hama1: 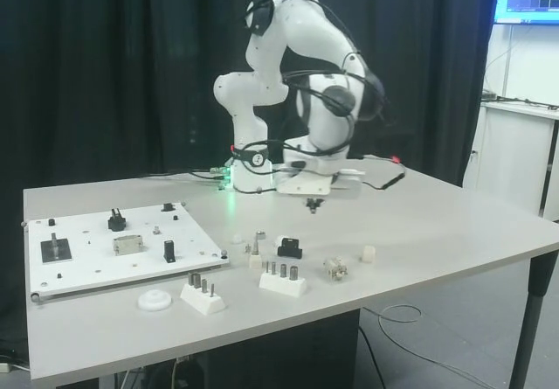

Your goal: Place USB.

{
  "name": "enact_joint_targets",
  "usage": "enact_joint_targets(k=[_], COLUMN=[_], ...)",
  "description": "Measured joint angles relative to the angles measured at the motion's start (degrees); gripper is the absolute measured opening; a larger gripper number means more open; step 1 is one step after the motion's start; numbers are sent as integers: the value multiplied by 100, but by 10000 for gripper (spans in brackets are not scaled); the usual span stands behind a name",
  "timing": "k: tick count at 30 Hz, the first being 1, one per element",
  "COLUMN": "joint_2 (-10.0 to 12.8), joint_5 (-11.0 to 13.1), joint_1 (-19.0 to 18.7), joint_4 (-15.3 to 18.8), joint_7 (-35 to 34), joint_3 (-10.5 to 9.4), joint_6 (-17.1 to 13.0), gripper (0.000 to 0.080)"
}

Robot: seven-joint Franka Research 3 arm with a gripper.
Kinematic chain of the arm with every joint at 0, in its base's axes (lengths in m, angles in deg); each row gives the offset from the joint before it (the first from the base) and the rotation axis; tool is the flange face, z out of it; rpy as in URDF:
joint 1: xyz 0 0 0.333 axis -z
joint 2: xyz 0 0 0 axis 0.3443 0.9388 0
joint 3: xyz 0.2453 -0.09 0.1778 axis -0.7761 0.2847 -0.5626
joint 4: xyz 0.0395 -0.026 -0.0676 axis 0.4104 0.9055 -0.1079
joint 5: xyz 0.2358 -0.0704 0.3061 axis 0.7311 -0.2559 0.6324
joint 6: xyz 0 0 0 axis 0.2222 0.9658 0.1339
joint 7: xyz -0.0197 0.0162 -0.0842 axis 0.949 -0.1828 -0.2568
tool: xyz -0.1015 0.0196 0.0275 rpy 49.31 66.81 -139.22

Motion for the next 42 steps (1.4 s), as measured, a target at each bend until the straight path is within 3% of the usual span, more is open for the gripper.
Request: enact_joint_targets(k=[7,13,24,42], joint_2=[137,294,558,990], joint_5=[11,11,24,409], joint_1=[-80,-161,-237,-220], joint_4=[-362,-682,-1098,-1492], joint_7=[-589,-1183,-1753,-2102], joint_3=[-303,-427,-524,-548], joint_6=[83,143,141,124], gripper=[149,149,149,149])
